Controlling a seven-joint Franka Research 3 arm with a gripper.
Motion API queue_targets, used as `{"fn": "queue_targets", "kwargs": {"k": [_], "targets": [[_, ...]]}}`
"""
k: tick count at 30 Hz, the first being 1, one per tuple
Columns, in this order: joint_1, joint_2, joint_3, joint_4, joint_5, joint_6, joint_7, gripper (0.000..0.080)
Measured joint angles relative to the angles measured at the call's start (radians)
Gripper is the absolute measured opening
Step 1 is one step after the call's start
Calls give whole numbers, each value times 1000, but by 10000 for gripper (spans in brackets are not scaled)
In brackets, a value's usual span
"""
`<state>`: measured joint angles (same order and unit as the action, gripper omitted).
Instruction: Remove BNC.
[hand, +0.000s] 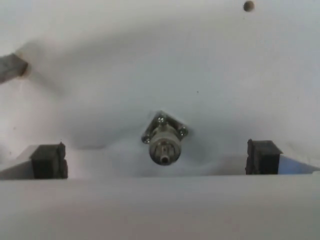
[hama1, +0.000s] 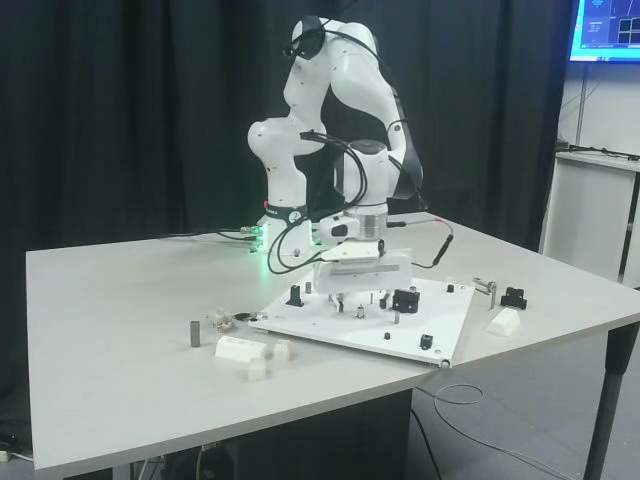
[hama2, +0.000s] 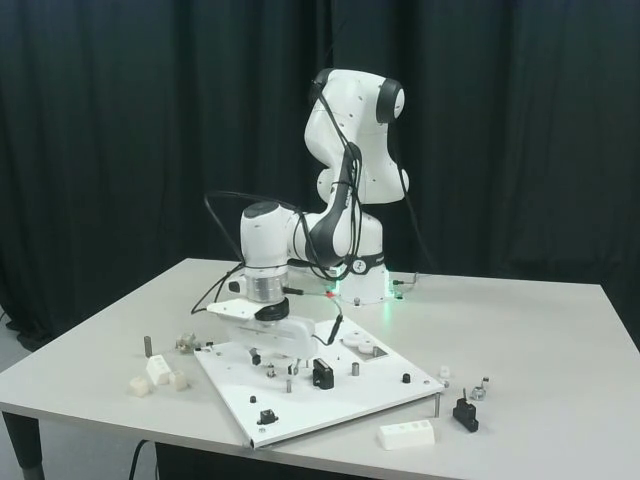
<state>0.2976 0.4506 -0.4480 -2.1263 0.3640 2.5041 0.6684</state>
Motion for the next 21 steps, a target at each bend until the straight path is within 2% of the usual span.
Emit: {"fn": "queue_targets", "kwargs": {"k": [8, 21], "targets": [[0, 0, 0, 5, 0, 0, 198, 800], [-2, 0, -3, 6, 0, 0, 441, 800]]}}
